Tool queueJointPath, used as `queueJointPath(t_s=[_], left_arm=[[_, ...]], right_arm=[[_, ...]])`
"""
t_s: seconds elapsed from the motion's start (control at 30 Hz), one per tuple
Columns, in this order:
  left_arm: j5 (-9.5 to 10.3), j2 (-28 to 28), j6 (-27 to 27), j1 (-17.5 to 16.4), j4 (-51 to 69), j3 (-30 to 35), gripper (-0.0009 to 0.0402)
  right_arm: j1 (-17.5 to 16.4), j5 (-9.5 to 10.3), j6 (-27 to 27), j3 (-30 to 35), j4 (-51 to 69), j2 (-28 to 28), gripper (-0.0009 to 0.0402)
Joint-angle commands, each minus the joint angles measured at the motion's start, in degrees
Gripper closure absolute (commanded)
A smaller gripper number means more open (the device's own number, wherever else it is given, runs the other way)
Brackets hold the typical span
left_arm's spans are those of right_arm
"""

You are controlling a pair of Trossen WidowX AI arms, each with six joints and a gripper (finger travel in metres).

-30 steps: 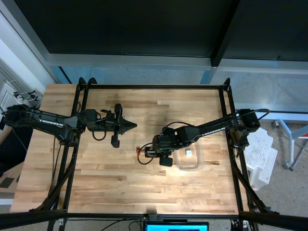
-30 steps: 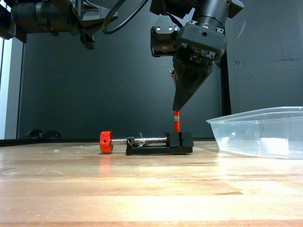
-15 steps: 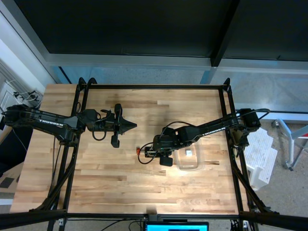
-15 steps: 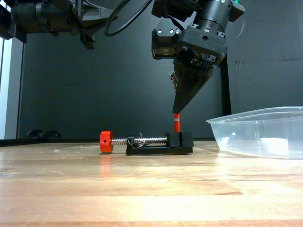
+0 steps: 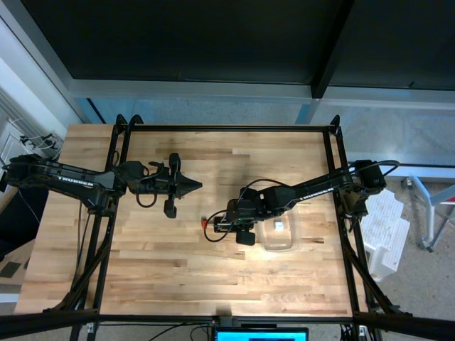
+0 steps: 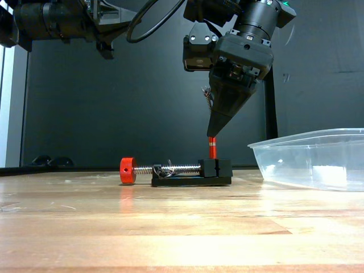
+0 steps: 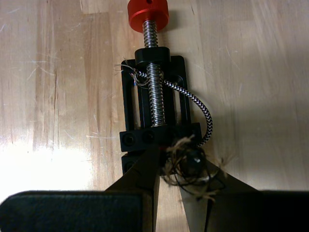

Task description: Pick the RCA connector and install on taskboard

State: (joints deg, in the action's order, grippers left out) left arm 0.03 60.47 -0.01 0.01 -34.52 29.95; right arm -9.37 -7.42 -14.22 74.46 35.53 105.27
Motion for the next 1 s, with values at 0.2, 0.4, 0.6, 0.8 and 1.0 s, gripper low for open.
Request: queueJointPath(t_s=[0.2,0.4,0.6,0.8,1.0], left_arm=[[0.00,0.02,0.00,-0.02,0.00,0.00,0.0393],[0.00,0.02,0.00,0.00,0.00,0.00,0.0393],[0.00,0.02,0.00,0.00,0.00,0.00,0.0393],[0.00,0.02,0.00,-0.02,0.00,0.00,0.0393],[0.00,0.02,0.00,0.00,0.00,0.00,0.0393]], right_arm=[[0.00,0.00,-0.07,-0.04,0.31,-0.11,0.0374],[0.00,-0.02,-0.09,0.11,0.44,-0.68,0.0331],[-0.02,-0.02,-0.07,1.49,1.57,-0.72,0.0279],[-0.04,0.02,-0.04,1.77,1.84,-1.44,0.0227],[-0.04,0.00,0.17,1.77,5.38,-3.69,0.0199]])
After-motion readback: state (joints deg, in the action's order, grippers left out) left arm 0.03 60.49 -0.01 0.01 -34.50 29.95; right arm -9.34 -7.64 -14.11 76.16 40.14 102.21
